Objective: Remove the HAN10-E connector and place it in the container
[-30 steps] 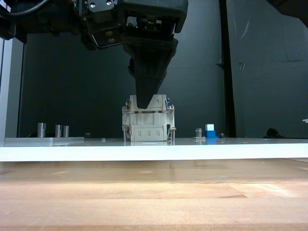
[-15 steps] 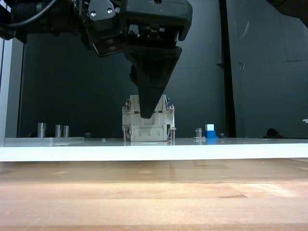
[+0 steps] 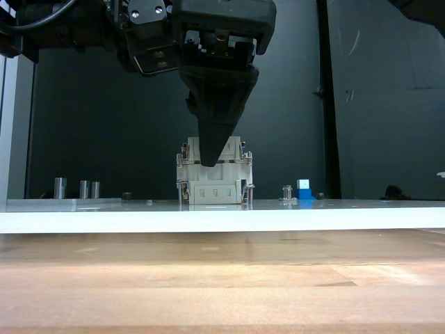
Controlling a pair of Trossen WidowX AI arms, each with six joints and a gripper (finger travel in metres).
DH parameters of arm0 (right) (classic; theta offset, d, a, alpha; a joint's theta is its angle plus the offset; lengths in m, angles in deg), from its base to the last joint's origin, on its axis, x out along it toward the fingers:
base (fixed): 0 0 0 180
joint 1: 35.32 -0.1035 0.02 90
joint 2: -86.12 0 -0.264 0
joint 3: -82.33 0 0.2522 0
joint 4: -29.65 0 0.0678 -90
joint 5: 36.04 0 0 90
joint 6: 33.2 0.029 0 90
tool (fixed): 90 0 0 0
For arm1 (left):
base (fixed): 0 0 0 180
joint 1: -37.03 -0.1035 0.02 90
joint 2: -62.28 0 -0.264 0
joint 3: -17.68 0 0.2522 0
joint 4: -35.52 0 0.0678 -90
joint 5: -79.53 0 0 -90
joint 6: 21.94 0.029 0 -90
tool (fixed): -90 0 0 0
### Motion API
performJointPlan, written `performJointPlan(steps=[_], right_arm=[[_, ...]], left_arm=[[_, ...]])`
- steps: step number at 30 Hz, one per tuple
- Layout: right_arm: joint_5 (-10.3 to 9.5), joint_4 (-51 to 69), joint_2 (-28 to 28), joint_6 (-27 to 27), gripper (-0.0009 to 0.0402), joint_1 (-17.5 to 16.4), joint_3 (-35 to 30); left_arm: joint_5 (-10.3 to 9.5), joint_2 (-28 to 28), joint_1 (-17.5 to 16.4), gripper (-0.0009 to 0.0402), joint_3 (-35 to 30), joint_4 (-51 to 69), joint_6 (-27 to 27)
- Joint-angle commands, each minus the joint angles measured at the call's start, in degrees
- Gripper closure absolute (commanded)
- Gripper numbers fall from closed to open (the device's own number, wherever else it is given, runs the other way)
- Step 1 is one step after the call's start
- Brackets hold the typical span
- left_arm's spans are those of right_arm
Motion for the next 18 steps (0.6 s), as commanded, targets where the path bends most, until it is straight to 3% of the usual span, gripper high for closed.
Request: performJointPlan(steps=[1,12,18], right_arm=[[-0.28,-0.09,-0.22,-0.11,0.0254,-0.04,-0.02],[-0.28,0.44,-0.79,-0.11,0.036,0.0,-0.02],[-0.26,0.66,-1.95,-0.5,0.0387,0.0,-0.02]], left_arm=[[0.0,0.0,-0.02,0.0393,0.0,0.0,0.02],[0.0,0.0,0.0,0.0393,0.0,0.0,0.02],[0.0,0.0,0.0,0.0393,0.0,0.0,0.02]])
